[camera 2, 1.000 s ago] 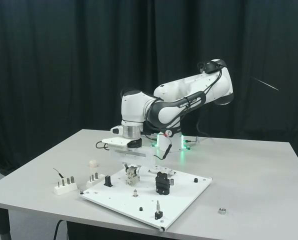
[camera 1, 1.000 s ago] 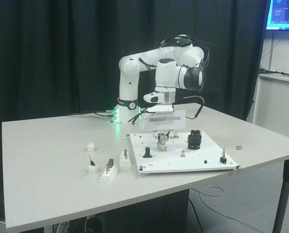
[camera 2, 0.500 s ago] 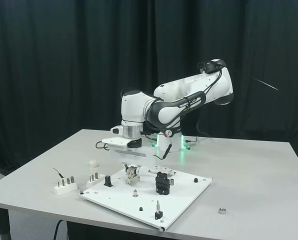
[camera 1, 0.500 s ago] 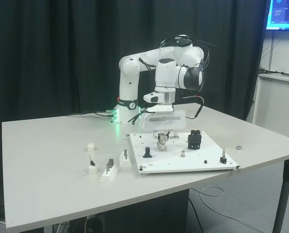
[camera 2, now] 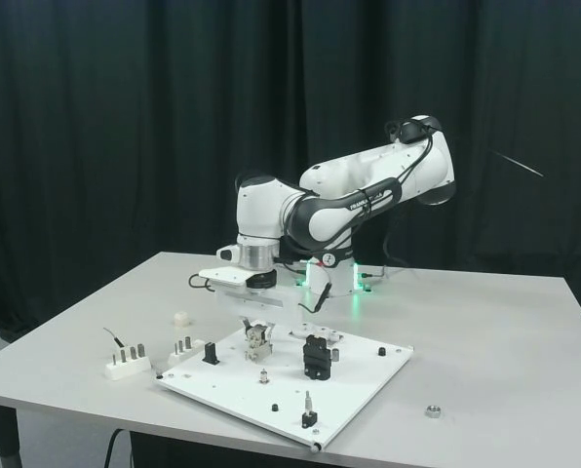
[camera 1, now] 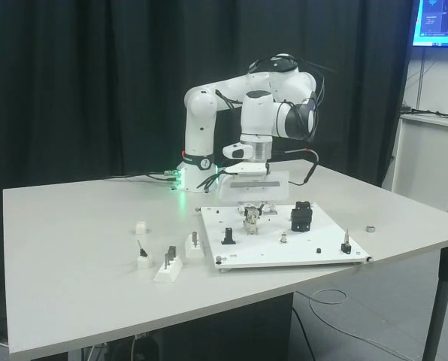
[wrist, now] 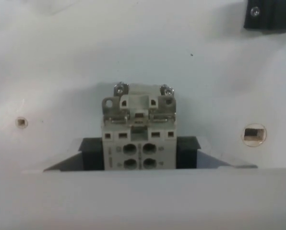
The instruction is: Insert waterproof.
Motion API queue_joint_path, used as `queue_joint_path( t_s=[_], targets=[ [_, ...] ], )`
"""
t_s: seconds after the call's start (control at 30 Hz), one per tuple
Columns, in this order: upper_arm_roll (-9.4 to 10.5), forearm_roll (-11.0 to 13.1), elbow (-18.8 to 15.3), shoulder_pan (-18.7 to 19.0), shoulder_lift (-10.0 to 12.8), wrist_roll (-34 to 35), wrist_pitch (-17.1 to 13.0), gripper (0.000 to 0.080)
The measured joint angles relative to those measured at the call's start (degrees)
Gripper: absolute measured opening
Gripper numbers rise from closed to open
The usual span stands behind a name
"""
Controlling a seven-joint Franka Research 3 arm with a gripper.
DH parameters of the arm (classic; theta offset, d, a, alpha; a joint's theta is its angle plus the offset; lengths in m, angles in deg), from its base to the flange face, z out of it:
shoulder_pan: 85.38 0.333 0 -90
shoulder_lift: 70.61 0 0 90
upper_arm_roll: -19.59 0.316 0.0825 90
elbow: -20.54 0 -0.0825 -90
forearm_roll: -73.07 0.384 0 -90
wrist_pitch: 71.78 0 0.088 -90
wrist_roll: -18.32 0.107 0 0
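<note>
Sitting on the white board [camera 1: 284, 241] is the waterproof connector [wrist: 138, 136] — a grey block with four round holes. The gripper [camera 1: 252, 213] hangs right over it, but whether it is gripping the block — cannot tell. Farther back, the white arm [camera 2: 349, 200] bends above the grey table [camera 1: 74, 256].

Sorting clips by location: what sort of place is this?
Probably a robotics lab or test cell: a white robot arm bolted to a grey table, a white board of connector fixtures, and black curtains all round.
</note>
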Motion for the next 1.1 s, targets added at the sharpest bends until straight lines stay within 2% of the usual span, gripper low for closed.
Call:
queue_joint_path(
  t_s=[0.63,1.1],
  targets=[
    [0.08,0.0,-0.1,0.0,0.0,5.5,-0.1,0.031],
    [0.53,0.0,0.0,0.0,0.0,5.5,-0.6,0.031]
  ],
)
